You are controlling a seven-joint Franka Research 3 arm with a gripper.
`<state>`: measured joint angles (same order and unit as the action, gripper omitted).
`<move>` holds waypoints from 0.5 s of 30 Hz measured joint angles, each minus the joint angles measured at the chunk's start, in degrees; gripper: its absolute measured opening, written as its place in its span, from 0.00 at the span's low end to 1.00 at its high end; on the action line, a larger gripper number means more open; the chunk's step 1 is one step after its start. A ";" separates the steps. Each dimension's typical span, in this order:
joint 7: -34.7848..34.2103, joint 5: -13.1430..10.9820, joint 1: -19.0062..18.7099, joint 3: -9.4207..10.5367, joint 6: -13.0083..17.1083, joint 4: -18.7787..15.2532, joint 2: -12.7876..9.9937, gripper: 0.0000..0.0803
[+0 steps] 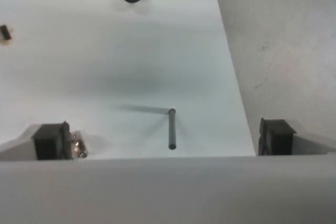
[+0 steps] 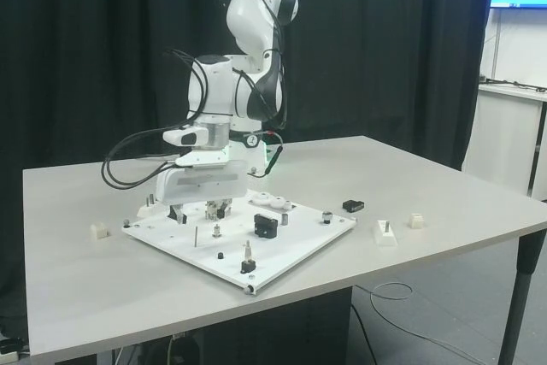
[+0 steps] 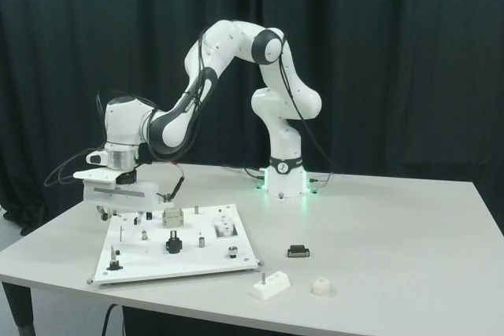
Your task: Insert round peg 1.
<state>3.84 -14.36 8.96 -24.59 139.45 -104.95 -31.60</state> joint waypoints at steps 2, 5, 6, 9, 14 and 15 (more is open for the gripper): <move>0.00 0.02 -0.05 -0.03 -0.31 0.08 0.18 0.99; 0.00 0.05 -0.11 -0.11 -0.56 0.14 0.41 0.99; 0.00 0.06 -0.13 -0.15 -0.61 0.14 0.48 0.99; 0.00 0.06 -0.28 -0.44 -0.75 0.16 0.61 1.00; 0.00 0.06 -0.48 -1.03 -1.07 0.30 0.66 1.00; 0.00 0.06 -0.48 -1.13 -1.17 0.34 0.66 1.00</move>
<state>3.84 -14.30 8.47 -25.72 138.28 -104.61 -30.95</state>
